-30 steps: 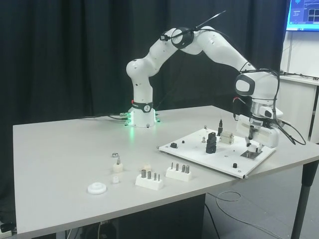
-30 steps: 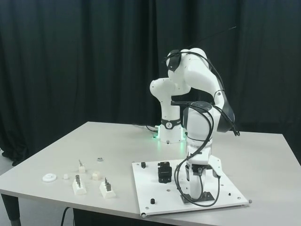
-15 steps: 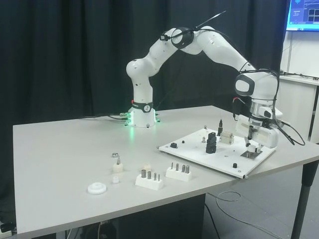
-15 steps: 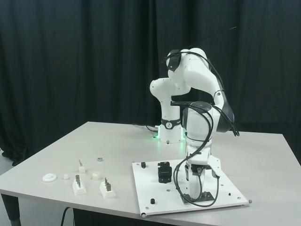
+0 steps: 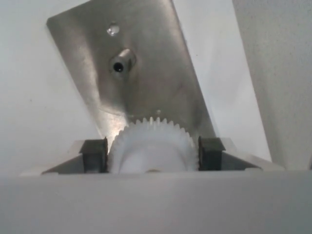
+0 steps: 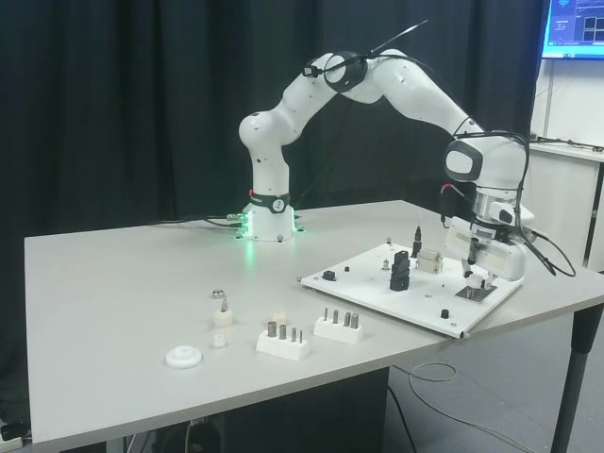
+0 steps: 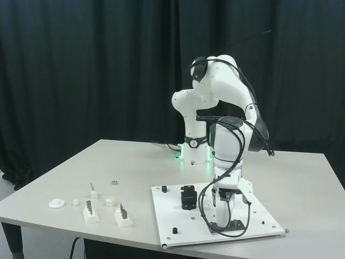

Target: Insert medium gear.

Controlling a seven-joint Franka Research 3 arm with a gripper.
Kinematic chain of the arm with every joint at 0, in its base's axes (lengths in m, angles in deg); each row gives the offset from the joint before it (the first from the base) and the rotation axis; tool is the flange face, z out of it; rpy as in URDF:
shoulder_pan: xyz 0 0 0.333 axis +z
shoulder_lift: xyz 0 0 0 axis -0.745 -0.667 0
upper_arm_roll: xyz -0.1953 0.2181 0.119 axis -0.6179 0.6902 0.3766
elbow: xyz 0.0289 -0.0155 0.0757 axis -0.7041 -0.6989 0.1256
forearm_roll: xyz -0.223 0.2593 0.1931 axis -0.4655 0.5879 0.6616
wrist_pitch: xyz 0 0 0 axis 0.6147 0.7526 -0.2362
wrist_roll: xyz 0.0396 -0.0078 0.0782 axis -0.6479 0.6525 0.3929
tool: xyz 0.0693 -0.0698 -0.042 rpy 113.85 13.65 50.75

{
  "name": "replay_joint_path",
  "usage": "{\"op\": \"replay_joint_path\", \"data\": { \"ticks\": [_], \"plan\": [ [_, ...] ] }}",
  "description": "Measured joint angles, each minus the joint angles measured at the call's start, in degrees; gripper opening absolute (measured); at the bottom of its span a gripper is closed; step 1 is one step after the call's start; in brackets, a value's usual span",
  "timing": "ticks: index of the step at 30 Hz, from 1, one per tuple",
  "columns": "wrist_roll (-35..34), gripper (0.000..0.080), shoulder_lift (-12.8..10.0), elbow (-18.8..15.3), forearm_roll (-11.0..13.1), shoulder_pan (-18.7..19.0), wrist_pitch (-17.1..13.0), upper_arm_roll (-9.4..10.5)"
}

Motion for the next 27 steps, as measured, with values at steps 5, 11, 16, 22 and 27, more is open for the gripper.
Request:
{"op": "replay_joint_path", "data": {
  "ticks": [5,11,16,22,27],
  "plan": [
    [-0.26,0.0397,0.00,0.00,0.00,0.00,0.00,0.00],
    [-0.53,0.0397,0.00,0.00,-0.14,-0.05,-0.01,-0.03],
    [-0.67,0.0397,0.00,-0.02,-0.26,-0.09,-0.04,-0.07],
    [-0.68,0.0397,-0.04,-0.10,-0.31,-0.20,-0.39,-0.10],
    [-0.68,0.0397,-0.11,-0.25,-0.31,-0.20,-0.94,-0.03]
  ]
}}
